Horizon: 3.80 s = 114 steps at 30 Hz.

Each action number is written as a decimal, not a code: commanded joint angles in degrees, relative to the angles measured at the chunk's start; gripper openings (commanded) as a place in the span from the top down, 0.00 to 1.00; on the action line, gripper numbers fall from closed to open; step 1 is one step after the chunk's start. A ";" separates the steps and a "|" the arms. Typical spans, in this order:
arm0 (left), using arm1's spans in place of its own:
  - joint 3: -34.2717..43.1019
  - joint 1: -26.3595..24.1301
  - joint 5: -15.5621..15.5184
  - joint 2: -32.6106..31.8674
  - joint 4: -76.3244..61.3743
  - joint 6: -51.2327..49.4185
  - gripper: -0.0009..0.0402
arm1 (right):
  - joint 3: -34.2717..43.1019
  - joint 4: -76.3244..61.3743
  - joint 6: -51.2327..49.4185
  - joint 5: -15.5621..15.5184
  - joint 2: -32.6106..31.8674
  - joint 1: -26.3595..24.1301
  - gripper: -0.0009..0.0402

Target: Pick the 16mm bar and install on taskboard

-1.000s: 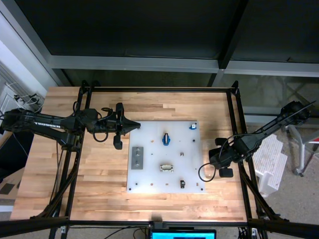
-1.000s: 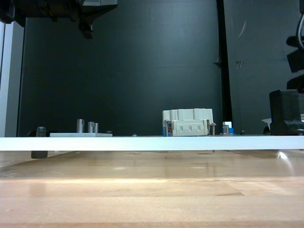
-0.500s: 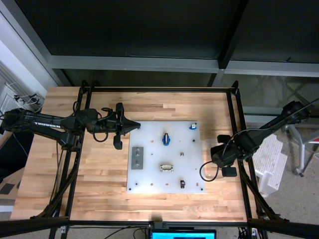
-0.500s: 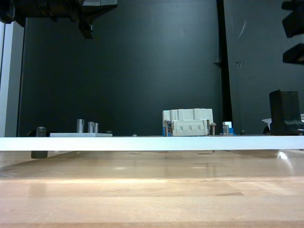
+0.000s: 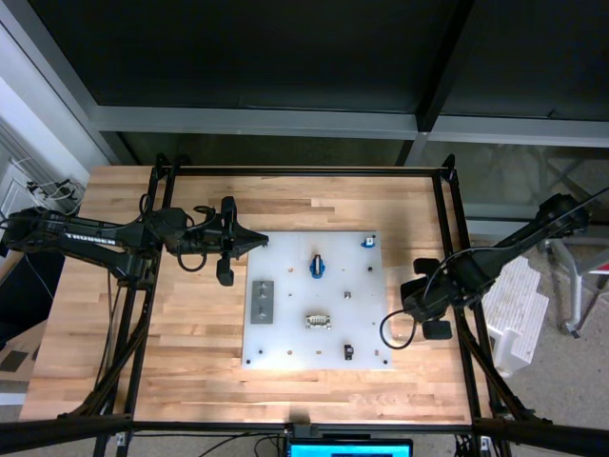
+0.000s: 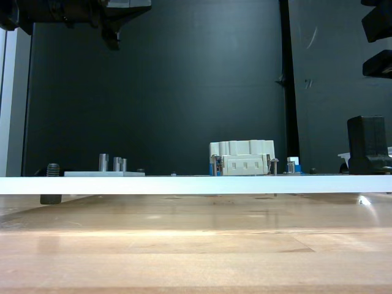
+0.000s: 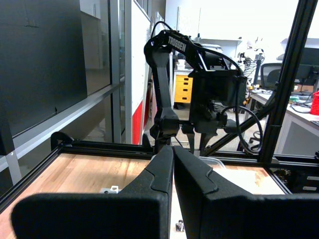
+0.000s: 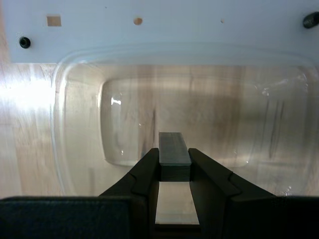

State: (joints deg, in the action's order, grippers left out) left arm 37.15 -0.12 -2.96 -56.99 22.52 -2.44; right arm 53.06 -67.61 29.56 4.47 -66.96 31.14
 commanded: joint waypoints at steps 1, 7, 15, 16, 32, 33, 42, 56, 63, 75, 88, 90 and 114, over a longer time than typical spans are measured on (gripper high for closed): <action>0.00 0.02 0.00 0.00 0.00 0.02 0.98 | 3.02 0.15 0.22 0.57 -3.37 0.68 0.96; 0.00 0.02 0.00 0.00 0.02 0.02 0.98 | 8.68 0.26 2.40 1.97 -9.79 2.16 0.96; 0.00 0.02 0.00 0.00 0.00 0.02 0.98 | 16.00 0.66 5.68 2.03 -18.38 4.90 0.96; 0.00 0.00 0.00 0.00 0.00 0.02 0.98 | 16.87 0.74 6.19 2.03 -19.54 5.14 0.96; 0.00 0.02 0.00 0.00 0.02 0.02 0.98 | 24.81 2.45 9.05 1.99 -29.94 8.17 0.96; 0.00 0.00 0.00 0.00 0.00 0.02 0.98 | 24.85 2.69 9.05 1.99 -30.18 8.26 0.96; 0.00 0.02 0.00 0.00 -0.02 0.02 0.98 | 24.83 3.98 9.46 1.99 -30.99 8.55 0.96; 0.00 0.02 0.00 0.00 0.00 0.02 0.98 | 24.76 4.13 9.46 2.01 -30.99 8.61 0.96; 0.00 0.02 0.00 0.00 0.00 0.02 0.98 | 24.76 4.37 9.44 2.03 -31.43 8.59 0.96; 0.00 0.02 0.00 0.00 0.02 0.02 0.98 | 24.79 5.75 10.43 1.99 -33.62 8.48 0.96; 0.00 0.00 0.00 0.00 0.00 0.02 0.98 | 24.22 6.23 14.73 2.01 -34.12 8.41 0.96; 0.00 0.02 0.00 0.00 0.02 0.02 0.98 | 23.98 6.32 15.23 1.99 -34.12 8.41 0.96; 0.00 0.02 0.00 0.00 0.00 0.02 0.98 | 21.16 9.27 19.50 2.05 -34.12 8.22 0.96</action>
State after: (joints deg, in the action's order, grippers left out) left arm 37.15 -0.12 -2.98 -56.97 22.52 -2.44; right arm 74.28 -58.28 49.01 6.50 -101.10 39.35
